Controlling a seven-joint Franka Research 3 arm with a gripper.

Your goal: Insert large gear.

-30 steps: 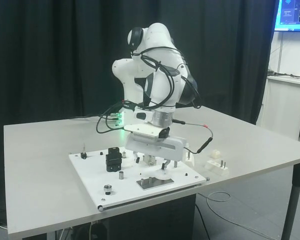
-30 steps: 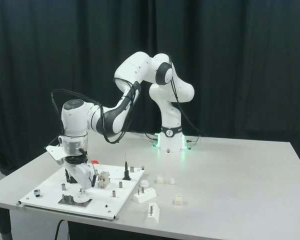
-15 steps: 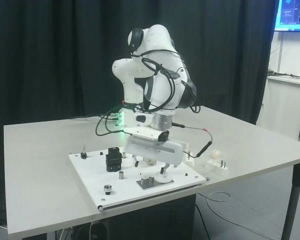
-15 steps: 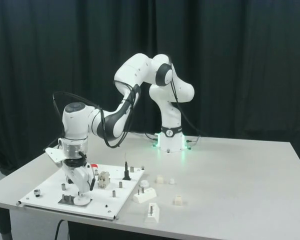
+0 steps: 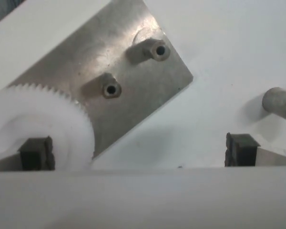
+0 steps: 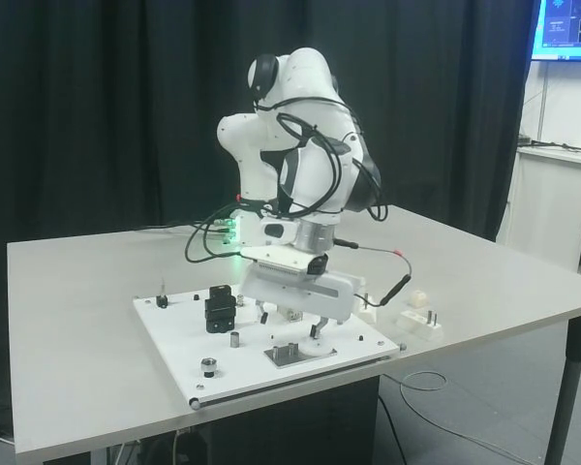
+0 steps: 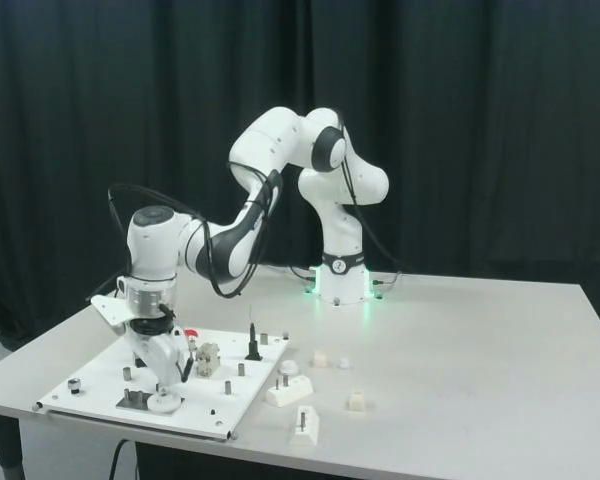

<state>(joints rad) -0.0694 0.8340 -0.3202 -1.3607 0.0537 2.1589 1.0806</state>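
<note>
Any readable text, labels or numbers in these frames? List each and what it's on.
None readable.
Monitor, upper corner of the first room view: shows some graphics, too small to read.
White board, metal plate, large gear: no markings visible.
Arm: no legible branding from either room view.
</note>
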